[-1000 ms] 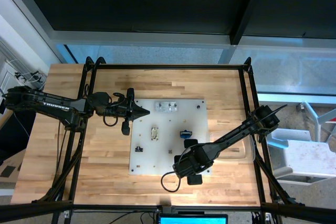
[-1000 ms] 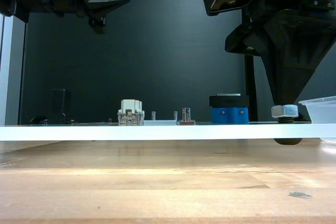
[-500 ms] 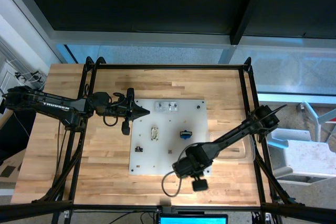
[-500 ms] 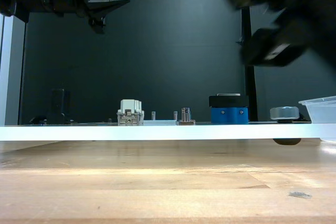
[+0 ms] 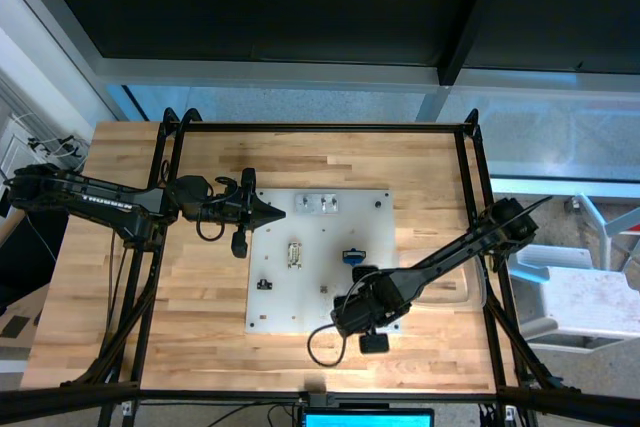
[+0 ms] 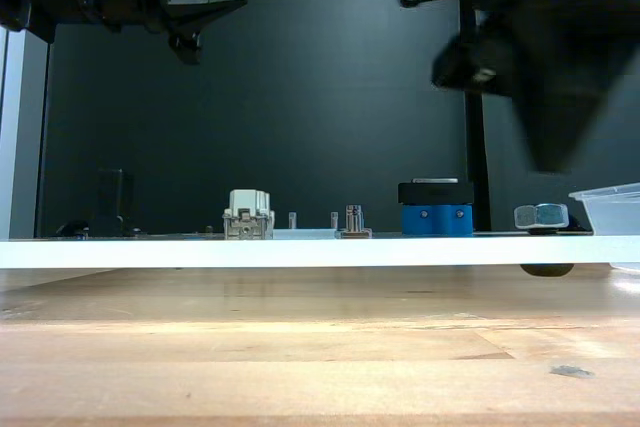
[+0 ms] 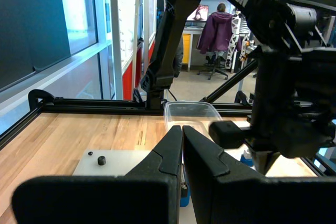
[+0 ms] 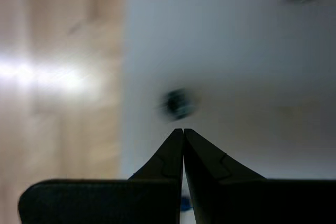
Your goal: Pick the M12 fastener and fasten on the M12 threads
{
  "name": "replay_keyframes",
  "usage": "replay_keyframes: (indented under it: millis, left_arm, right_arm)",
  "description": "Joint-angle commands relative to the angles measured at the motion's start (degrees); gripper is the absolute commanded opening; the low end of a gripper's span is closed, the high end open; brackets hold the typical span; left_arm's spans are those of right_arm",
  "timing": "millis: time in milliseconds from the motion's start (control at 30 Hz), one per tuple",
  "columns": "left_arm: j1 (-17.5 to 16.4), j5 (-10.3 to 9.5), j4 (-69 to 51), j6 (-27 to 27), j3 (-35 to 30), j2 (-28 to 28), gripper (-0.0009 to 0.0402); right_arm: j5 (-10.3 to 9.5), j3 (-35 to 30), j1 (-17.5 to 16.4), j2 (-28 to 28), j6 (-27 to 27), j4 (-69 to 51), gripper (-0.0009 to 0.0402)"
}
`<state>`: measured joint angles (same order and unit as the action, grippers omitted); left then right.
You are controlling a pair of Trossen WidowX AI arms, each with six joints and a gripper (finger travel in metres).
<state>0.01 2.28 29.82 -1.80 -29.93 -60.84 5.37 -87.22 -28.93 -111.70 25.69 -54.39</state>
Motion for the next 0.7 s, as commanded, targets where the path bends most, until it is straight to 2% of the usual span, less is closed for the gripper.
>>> replay_keyframes:
  millis: [33,567,633,700]
  left_arm:
    - [0.00,0.02,0.04,0.00,-0.02,-0.02,0.0000]
    - [0.00,0.02,0.02,0.00,-0.02,-0.02,0.0000]
    - [-0.02,0.02,0.02,0.00,-0.02,-0.02,0.0000]
    - [0.00,0.02,0.02,0.00,-0.02,-0.02,0.0000]
  right_arm:
    - [2.60,0.02,-0.04,0.07,0.90,0.13,0.0000]
    - [2.29,0.52,-0.20,-2.19,0.96,1.49,0.0000]
    - [1.77,0.52,-0.20,-2.19,0.90,1.40,0.0000]
    - [-1.36,0.52,-0.20,-2.19,0.70,1.64,0.0000]
